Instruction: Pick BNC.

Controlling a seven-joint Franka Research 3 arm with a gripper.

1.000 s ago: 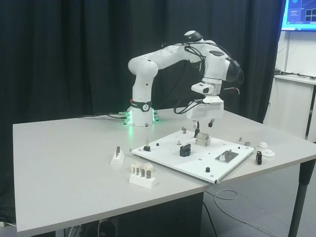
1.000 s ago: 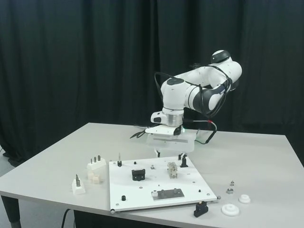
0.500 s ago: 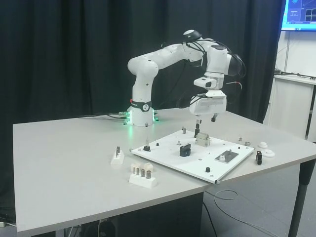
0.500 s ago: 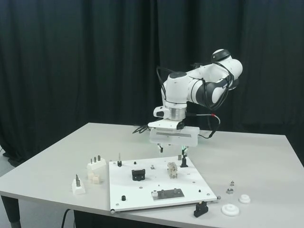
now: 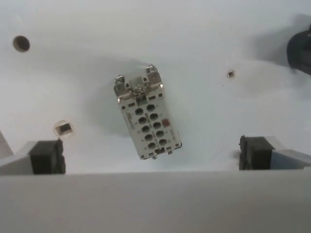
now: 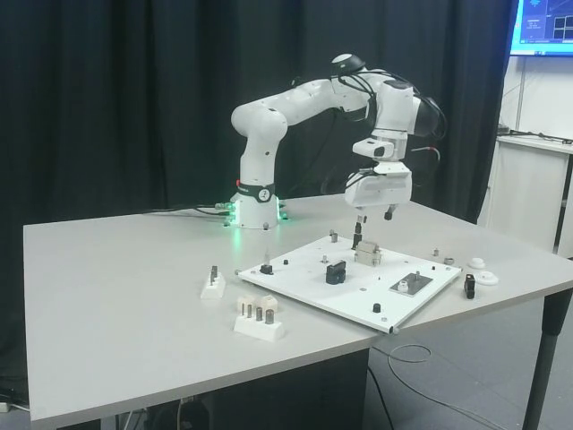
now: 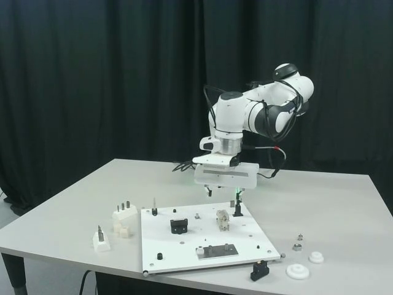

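My gripper hangs open a short way above the far side of the white board, holding nothing. In the wrist view its black fingertips stand wide apart, and a grey multi-pin connector lies on the board between them. A small black upright plug stands at the board's far edge beside that connector, and a black part shows at the wrist picture's edge. I cannot tell for certain which part is the BNC.
On the board are a black block and a grey metal fixture. Two white holders with pins stand off the board. White discs and a black clip lie by the table edge.
The hand has risen away from the board and turned about its vertical axis. The fingers stayed open and nothing was taken hold of.
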